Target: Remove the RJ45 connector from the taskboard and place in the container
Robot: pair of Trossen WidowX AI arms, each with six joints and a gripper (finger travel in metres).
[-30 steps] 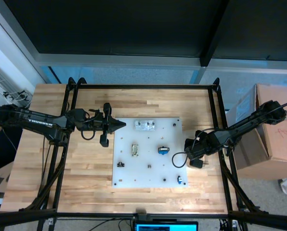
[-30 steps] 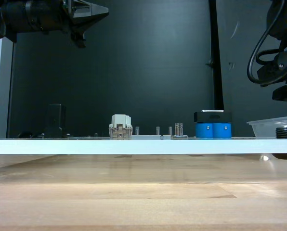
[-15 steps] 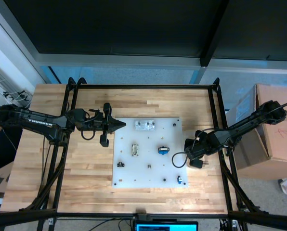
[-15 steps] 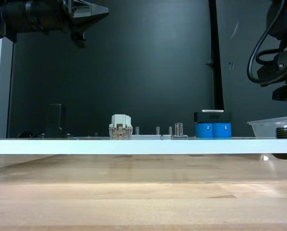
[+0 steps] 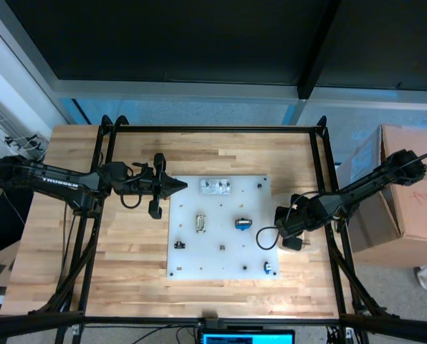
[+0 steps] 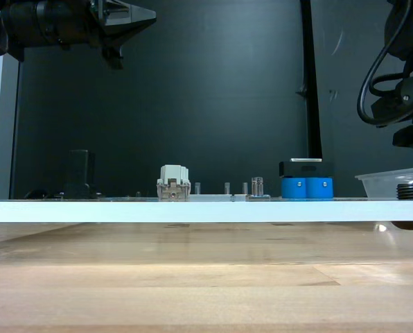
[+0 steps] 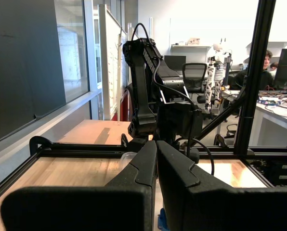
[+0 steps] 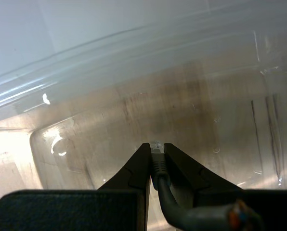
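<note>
- Plastic, clear and scuffed, lies directly under my right hand (image 8: 154,147): this is the container (image 8: 134,96), with its floor and one wall just beyond the fingertips.
- My right hand pinches the RJ45 connector (image 8: 158,168) between its two fingers. The plug's tip peeks out past the fingertips and points down into the container. Its grey cable (image 8: 182,211) trails back toward the wrist.
- I read the connector as held and well clear of the taskboard (image 5: 213,261). I cannot tell whether its tip touches the container floor.
- In the high view the right hand hangs just off the white taskboard's right edge, above the wooden tabletop (image 5: 127,251).
- In the low view the container sits below that hand, and a dark ribbed piece (image 6: 407,189) shows through its wall.
- My left hand (image 7: 156,144) has its fingers pressed together with nothing between them.
- The left hand is held high above the tabletop, just beside the taskboard's far left corner. It points across toward the right arm (image 7: 146,86).
- Between the two hands, a pale grey socket block (image 6: 173,184) and a pair of blue mounts (image 6: 307,187) stand on the taskboard. The blue pair is nearer my right hand and the grey block nearer my left.
</note>
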